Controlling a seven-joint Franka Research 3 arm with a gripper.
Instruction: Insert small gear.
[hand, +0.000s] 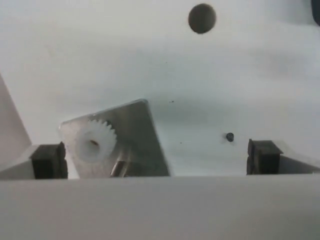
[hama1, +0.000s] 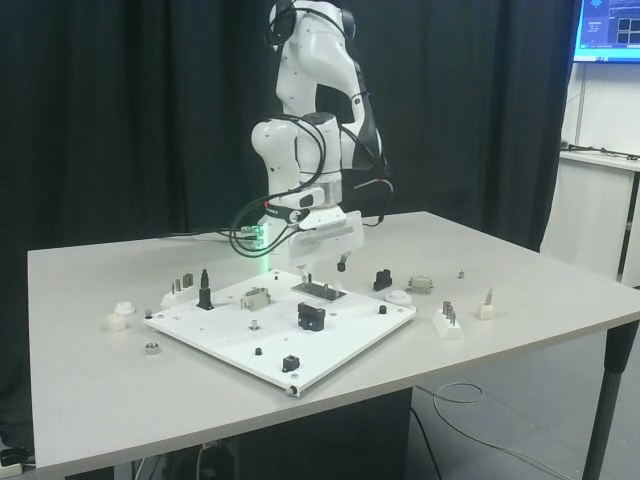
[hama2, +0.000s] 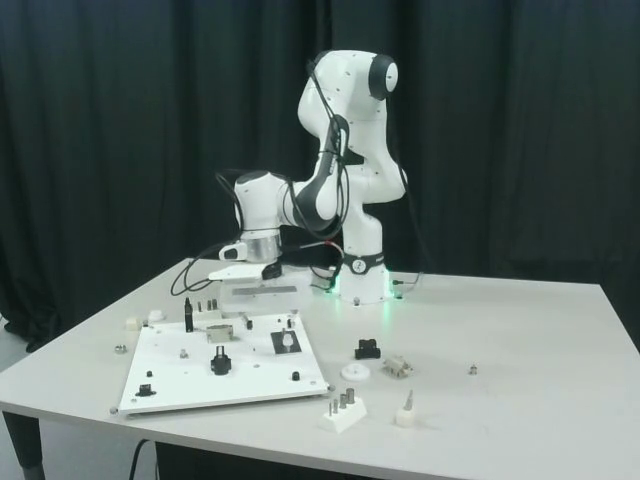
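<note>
Table (hama1: 560, 300) first, grey, with the white arm (hama1: 310, 90) bolted at its back and bent down over the white board (hama1: 340, 345) that lies on it. From my screen I see the gripper (hama1: 323, 265) hanging above the far part of that board, fingers spread wide with nothing between them; in the wrist view its black pads (hand: 49, 161) stand far apart at either side. Below the gripper, nearer one pad than the other, lies a grey metal plate (hand: 142, 135) on the board, and the small white gear (hand: 95, 142) sits on that plate, touching it, with a short metal pin (hand: 119, 167) just beside the gear. I cannot tell whether the gear is fully seated. Loose small parts lie on the table well apart from the gripper
</note>
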